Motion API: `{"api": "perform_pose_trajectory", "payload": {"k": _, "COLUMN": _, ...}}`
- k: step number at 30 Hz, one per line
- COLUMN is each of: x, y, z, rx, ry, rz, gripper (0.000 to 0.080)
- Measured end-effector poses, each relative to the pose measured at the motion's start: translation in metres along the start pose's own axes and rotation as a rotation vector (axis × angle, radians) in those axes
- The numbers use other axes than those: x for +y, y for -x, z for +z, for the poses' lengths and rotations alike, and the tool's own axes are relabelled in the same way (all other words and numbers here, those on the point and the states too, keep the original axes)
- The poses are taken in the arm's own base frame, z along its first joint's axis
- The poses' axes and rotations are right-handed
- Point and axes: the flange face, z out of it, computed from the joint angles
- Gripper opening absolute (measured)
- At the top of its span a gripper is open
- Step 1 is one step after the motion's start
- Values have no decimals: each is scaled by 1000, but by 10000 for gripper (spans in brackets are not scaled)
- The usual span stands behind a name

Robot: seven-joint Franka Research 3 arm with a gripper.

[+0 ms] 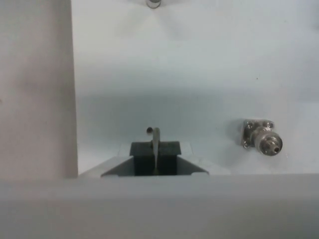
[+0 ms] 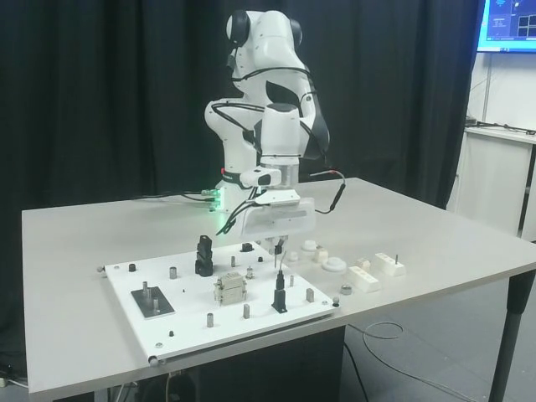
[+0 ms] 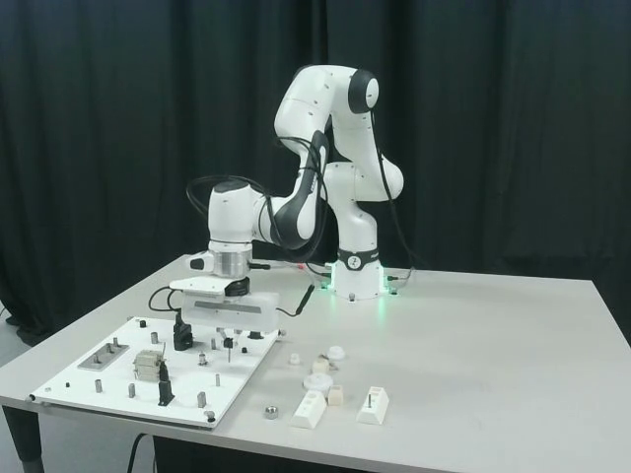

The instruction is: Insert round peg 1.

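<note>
We see the peg (image 1: 156,142) — a thin metal pin — pinched upright between the closed black fingers (image 1: 144,158) of the gripper (image 2: 279,249), its tip hanging just above the white board (image 3: 246,379). In the wrist view a metal connector (image 1: 262,138) sits on the board at about three o'clock from the peg, well apart. The board lies on the grey table (image 2: 75,251) — small white blocks (image 3: 373,405) rest beside it.
</note>
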Motion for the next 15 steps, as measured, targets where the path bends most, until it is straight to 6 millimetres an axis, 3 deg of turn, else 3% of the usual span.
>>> {"api": "perform_pose_trajectory", "payload": {"k": 15, "x": 0, "y": 0, "z": 7, "rx": 6, "ry": 3, "rz": 1, "gripper": 15}}
